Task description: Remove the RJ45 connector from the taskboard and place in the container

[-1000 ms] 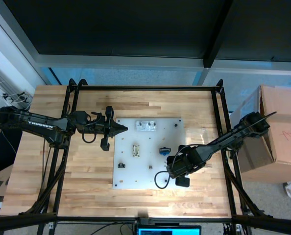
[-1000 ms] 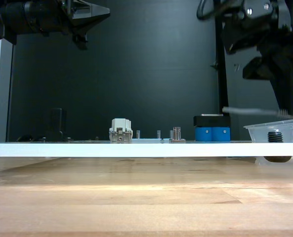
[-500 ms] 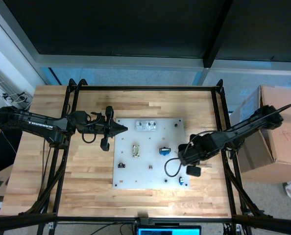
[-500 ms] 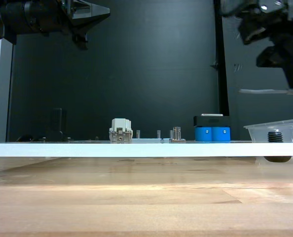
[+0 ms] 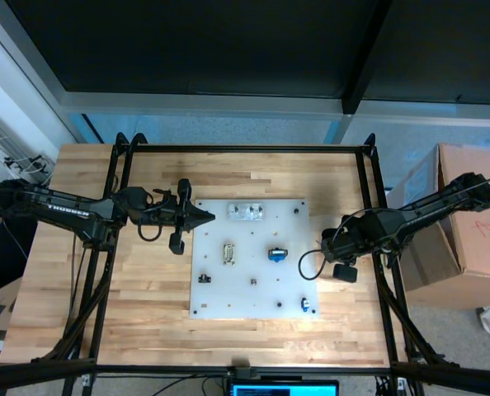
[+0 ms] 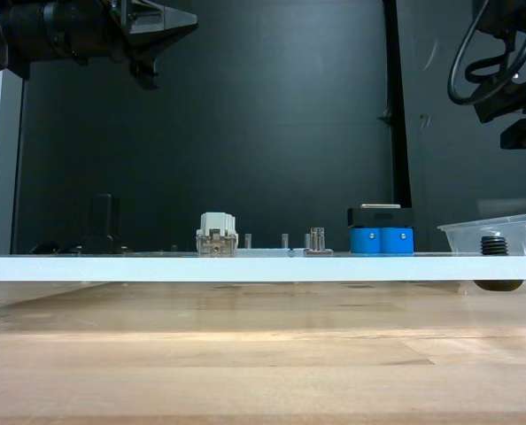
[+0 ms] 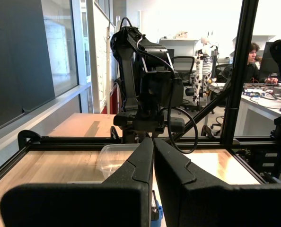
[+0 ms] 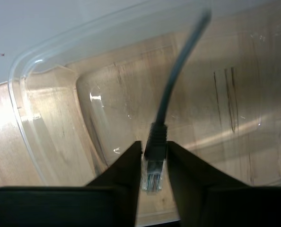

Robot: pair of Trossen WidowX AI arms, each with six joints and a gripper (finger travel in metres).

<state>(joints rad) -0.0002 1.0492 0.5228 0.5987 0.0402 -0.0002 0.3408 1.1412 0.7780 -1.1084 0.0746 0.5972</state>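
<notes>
Because the RJ45 connector is a small, light plastic plug on a soft, bendy cable, it should be easy to lift. Its little clip could snap, so the hard plug body looks like the best place to hold, not the cable. It is off the taskboard, pinched between the fingers of the right gripper, over the clear container. From above, that gripper sits at 3 o'clock from the board. The left gripper is at 10 o'clock, jaws pressed together on nothing. Only the right wrist view shows the plug; the high view shows just a loop of cable. The low view shows what looks like a black bolt through the container wall.
</notes>
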